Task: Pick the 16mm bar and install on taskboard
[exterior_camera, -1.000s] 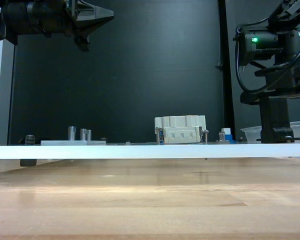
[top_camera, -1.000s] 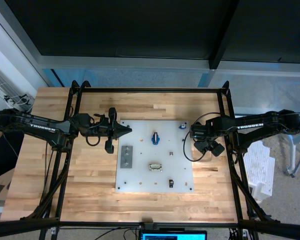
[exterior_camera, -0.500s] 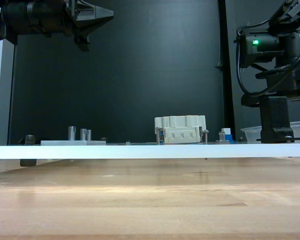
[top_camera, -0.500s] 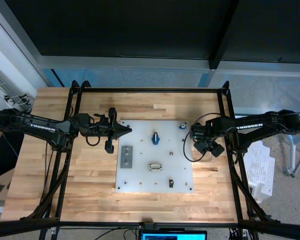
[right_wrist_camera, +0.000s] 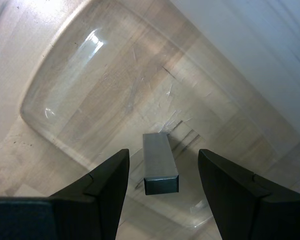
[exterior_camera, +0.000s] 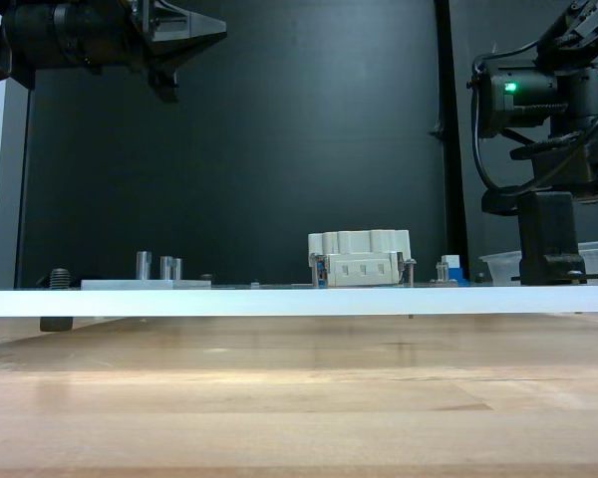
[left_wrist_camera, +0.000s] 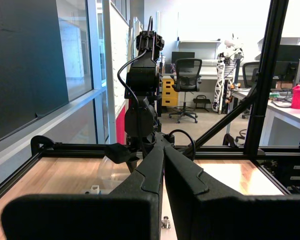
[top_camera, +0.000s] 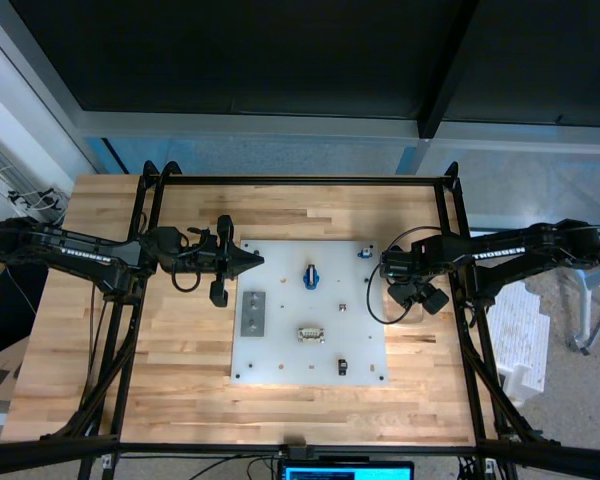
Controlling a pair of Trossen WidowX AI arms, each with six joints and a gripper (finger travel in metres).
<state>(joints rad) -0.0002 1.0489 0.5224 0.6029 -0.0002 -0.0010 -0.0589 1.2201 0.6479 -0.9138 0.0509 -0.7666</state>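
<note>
Bar (right_wrist_camera: 160, 162) lies flat in the clear tray (right_wrist_camera: 80, 85), in the gap between the right gripper's (right_wrist_camera: 163, 154) spread fingers, touching neither. Left gripper (left_wrist_camera: 162, 150), fingers pressed together, hangs high over the taskboard's (top_camera: 280, 350) left edge.

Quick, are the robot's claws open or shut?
Left gripper: shut, empty, above the taskboard's far-left corner.
Right gripper: open, empty, over the clear tray.

From above, the right gripper (top_camera: 417, 297), just off the taskboard's (top_camera: 280, 350) right edge, hid most of the clear tray (right_wrist_camera: 75, 85). In the low view, the left gripper (exterior_camera: 219, 30), raised at left, ran off the top edge.
</note>
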